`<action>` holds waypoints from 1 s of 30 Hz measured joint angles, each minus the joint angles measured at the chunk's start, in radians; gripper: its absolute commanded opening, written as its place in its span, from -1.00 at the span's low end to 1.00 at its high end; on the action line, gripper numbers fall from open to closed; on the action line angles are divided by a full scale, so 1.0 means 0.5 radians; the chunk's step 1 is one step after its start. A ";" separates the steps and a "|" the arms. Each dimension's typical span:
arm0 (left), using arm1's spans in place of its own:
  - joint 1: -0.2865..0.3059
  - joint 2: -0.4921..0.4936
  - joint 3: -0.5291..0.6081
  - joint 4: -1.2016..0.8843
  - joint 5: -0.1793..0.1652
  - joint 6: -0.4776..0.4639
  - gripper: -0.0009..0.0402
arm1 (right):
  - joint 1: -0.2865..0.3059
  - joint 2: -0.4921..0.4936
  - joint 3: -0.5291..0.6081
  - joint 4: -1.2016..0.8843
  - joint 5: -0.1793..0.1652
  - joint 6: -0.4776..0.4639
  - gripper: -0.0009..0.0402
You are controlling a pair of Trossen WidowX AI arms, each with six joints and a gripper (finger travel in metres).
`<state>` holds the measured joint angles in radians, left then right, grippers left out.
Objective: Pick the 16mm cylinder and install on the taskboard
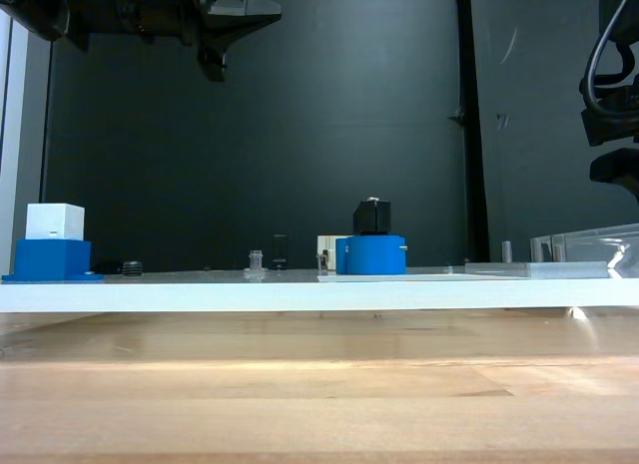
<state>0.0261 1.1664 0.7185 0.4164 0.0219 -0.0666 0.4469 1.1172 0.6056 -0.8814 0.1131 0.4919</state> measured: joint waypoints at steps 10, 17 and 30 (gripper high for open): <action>0.000 0.000 0.000 0.000 0.000 0.001 -0.96 | 0.006 0.011 -0.031 0.025 0.000 -0.002 0.02; 0.000 0.000 0.000 0.000 0.000 0.001 -0.96 | 0.008 0.011 -0.031 0.026 0.000 -0.005 -0.23; 0.000 0.000 0.000 0.000 0.000 0.000 -0.96 | 0.008 0.009 -0.031 0.024 -0.001 -0.005 -0.75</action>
